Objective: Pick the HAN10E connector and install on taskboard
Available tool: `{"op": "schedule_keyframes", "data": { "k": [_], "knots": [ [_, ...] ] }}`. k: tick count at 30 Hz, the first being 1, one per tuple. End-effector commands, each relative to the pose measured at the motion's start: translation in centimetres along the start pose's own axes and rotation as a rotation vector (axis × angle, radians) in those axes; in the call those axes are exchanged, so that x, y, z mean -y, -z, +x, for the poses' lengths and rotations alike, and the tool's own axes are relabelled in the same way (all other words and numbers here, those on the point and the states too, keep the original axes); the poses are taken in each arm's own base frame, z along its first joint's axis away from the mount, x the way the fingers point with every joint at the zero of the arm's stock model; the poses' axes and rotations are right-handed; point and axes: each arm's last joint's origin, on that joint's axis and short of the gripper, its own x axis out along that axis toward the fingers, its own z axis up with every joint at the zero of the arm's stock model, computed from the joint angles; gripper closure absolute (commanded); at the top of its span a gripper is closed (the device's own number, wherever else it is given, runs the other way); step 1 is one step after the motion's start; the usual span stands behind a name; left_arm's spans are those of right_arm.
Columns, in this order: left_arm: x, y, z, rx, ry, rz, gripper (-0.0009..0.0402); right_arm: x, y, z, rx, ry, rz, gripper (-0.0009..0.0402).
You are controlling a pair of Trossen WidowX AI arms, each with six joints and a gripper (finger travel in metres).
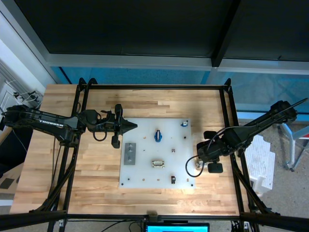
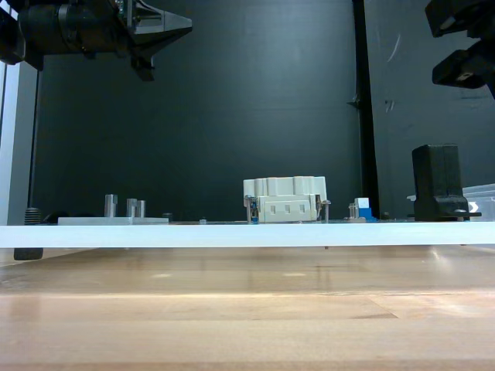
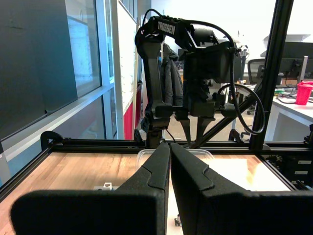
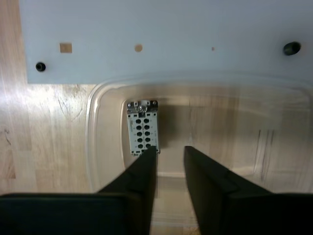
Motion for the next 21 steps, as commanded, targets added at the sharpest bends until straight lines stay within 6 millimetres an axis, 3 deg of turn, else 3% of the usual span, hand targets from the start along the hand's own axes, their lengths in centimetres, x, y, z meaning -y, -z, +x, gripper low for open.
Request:
{"op": "schedule_keyframes", "data": {
  "k": [1, 10, 21],
  "knots": [
    [0.0, 0.0, 0.0, 0.0, 0.0, 0.0, 0.0392, -0.1, 0.3, 0.5, -0.002, 0.019, -0.002, 0.0244],
    [0.0, 0.0, 0.0, 0.001, 0.0, 0.0, 0.0392, -1.0, 0.2, 2.4, -0.044, 0.036, -0.037, 0.0138],
    [0.0, 0.0, 0.0, 0.001, 0.0, 0.0, 0.0392, -1.7, 0.2, 4.2, -0.056, 0.039, -0.031, 0.0105]
  ]
}}
